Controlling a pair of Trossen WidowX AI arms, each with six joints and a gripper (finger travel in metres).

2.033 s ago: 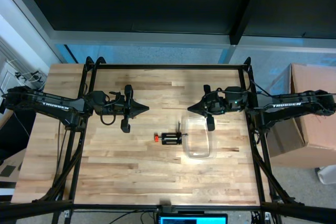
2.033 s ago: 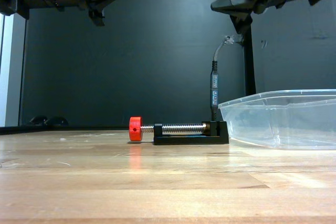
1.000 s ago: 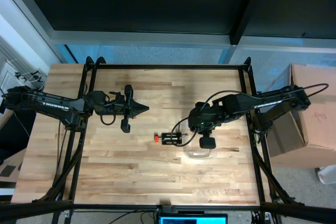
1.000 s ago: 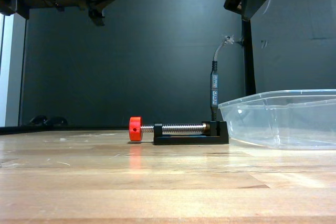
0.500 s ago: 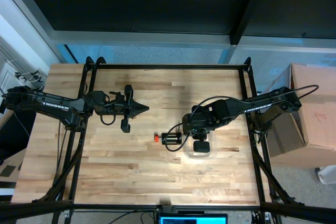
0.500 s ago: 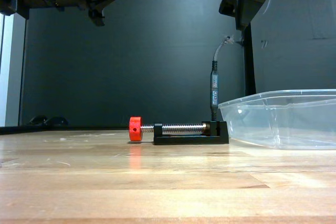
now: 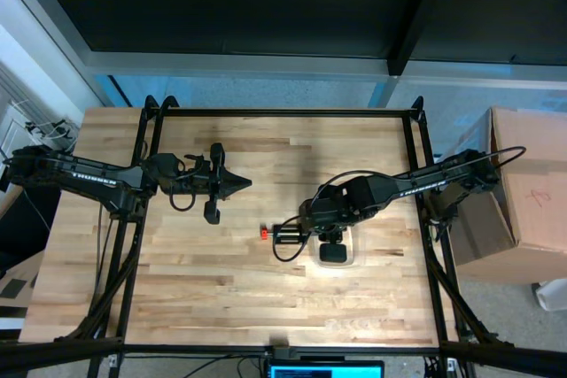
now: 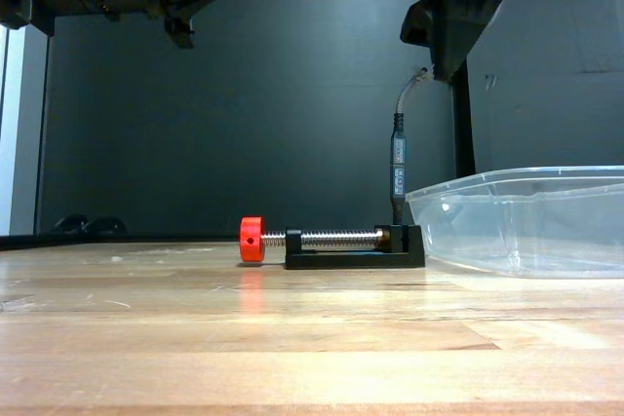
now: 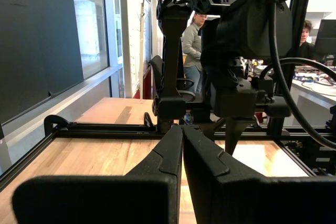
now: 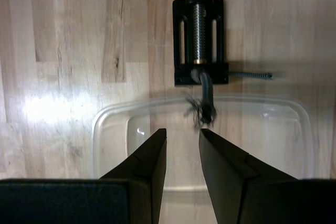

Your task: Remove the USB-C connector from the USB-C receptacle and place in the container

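The USB-C connector [image 8: 398, 169] stands upright, plugged into the receptacle at the end of a black clamp fixture [image 8: 356, 246] with a red knob [image 8: 252, 239]. Its short cable ends in a frayed tip [image 8: 421, 75]. In the right wrist view the connector [image 10: 206, 96] sits in the fixture [image 10: 199, 40] just ahead of my open right gripper [image 10: 182, 132]. That right gripper [image 8: 445, 73] hangs above and just right of the cable tip, holding nothing. My left gripper [image 7: 247, 183] hovers high at the left, shut and empty, as its fingers [image 9: 173, 140] show.
A clear plastic container [image 8: 526, 221] lies right of the fixture, touching it; its rim [image 10: 105, 124] lies under my right gripper. In the high view the container [image 7: 353, 259] is mostly hidden by my right arm. A black frame borders the wooden table.
My right arm has swung from the table's right side to the left and lower, over the container and the connector's cable. The connector stays seated. The left arm has not moved.
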